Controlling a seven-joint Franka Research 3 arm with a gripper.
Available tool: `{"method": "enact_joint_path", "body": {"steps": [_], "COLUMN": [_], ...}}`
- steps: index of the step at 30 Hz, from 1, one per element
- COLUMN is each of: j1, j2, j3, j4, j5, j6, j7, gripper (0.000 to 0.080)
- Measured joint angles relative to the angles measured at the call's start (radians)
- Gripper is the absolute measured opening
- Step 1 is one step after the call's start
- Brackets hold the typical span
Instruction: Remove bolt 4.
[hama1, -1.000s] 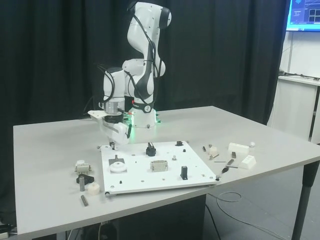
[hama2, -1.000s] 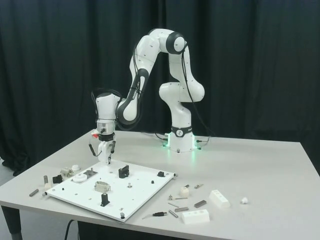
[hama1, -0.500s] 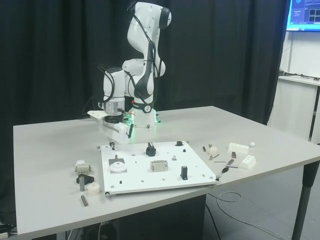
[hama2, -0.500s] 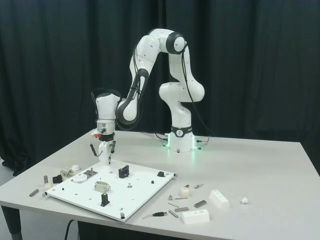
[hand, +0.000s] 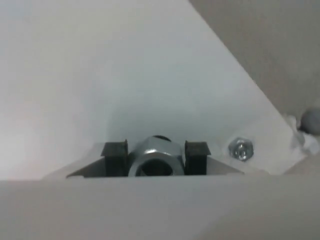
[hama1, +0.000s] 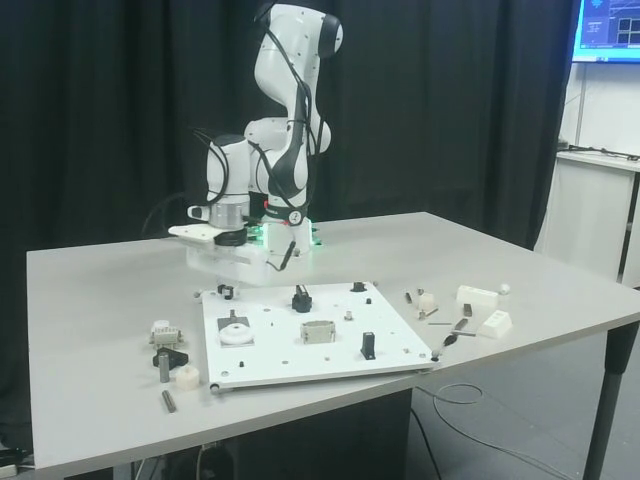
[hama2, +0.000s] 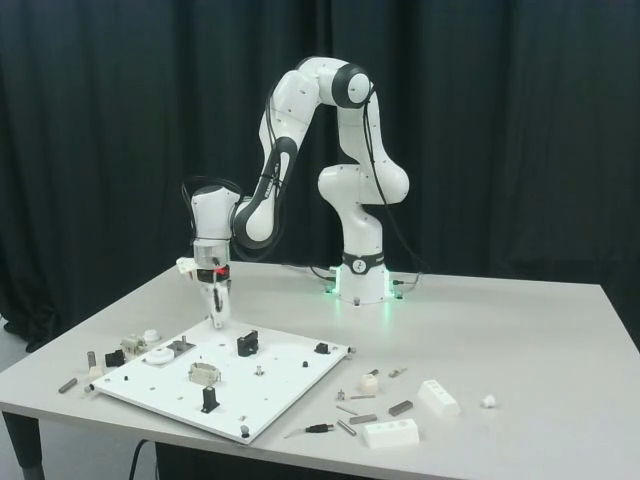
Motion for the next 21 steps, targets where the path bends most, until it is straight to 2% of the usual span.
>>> {"method": "enact_joint_path", "body": {"steps": [21], "j1": [0.000], "j2": [0.000], "j3": [0.002], "j4": [0.000], "j5": [0.001], "j6": [-0.001], "j7": [-0.612], "gripper": [0.0241]}}
